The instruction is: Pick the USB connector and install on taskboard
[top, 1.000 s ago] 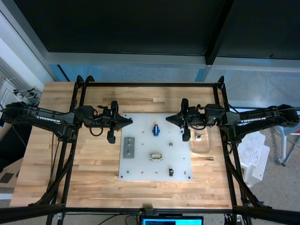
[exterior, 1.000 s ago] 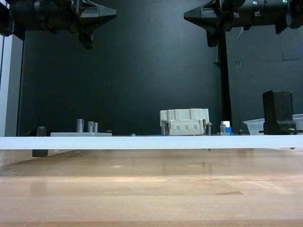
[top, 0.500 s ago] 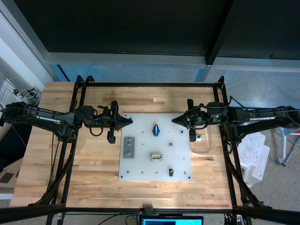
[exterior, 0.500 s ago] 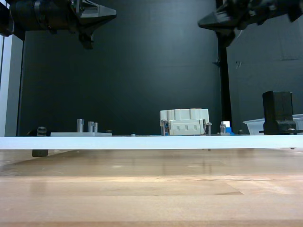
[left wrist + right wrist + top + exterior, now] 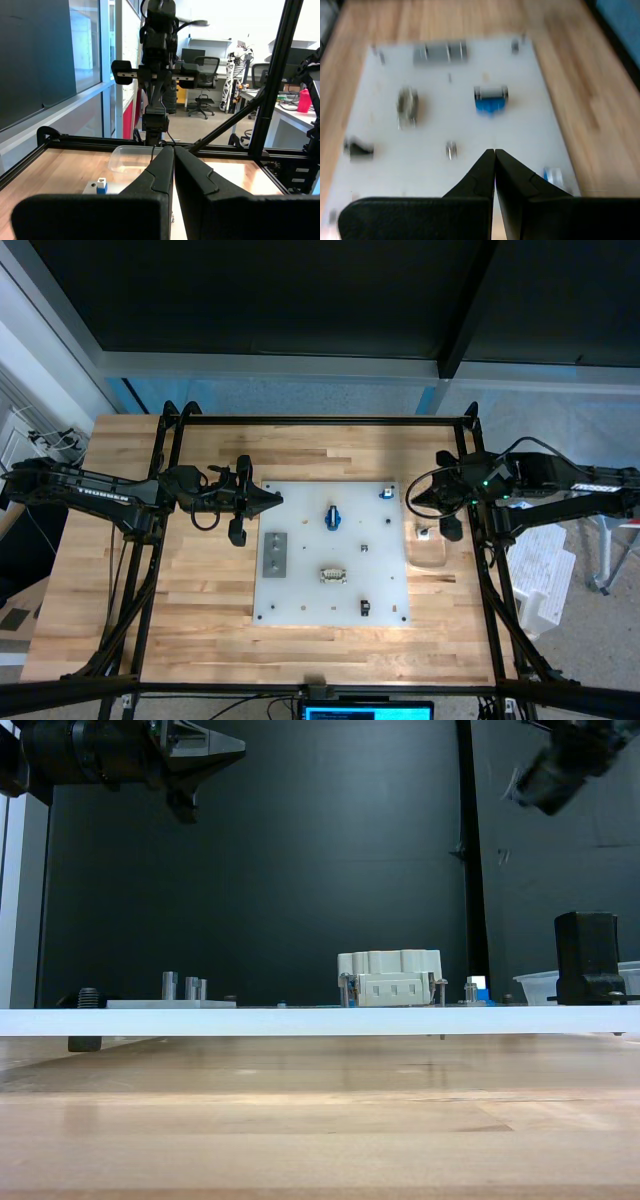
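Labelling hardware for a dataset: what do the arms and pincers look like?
Both arms are matte black with white lettering and looped black cables. The left pincer, over the taskboard, and right pincer, just right of it, taper to slim wedges.

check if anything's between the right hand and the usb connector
Nothing visible: the right hand hangs shut over the right edge of the taskboard, with bare plate between it and the USB connector. The left hand is parked at its left edge.

High view looks down over the table [image 5: 190, 630] and taskboard [image 5: 300, 595]. Low view sits level at the near edge. Wrist cameras: left gripper [image 5: 274, 499], at the board's far-left corner, faces across. The right gripper [image 5: 413, 502], just past its right edge, faces down onto it.
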Controlling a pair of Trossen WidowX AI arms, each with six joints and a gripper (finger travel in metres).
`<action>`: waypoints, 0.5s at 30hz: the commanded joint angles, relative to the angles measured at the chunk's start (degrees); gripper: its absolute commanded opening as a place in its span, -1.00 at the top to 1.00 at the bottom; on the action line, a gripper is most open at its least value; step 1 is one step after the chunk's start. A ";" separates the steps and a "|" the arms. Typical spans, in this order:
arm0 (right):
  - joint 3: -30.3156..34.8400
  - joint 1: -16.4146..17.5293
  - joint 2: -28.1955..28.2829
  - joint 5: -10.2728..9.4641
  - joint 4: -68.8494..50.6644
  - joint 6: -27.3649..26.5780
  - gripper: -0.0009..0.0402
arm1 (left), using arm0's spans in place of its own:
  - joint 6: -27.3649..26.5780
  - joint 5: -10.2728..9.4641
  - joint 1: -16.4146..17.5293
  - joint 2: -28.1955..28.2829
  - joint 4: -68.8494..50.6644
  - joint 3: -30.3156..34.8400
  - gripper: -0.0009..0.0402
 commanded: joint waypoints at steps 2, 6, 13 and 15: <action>1.68 0.02 0.07 0.00 -9.27 -0.09 0.96 | 0.00 0.02 0.02 0.00 0.02 0.02 0.96; 1.75 0.04 0.26 -0.02 -15.67 -0.13 0.96 | 0.00 0.02 0.02 0.00 0.02 0.00 0.96; 1.64 0.17 2.69 -0.02 -21.16 -0.13 0.96 | 0.00 0.02 0.00 0.00 0.04 0.00 0.96; 1.64 0.24 4.22 -0.02 -23.10 -0.48 0.94 | 0.00 0.02 0.02 0.00 0.04 0.02 0.96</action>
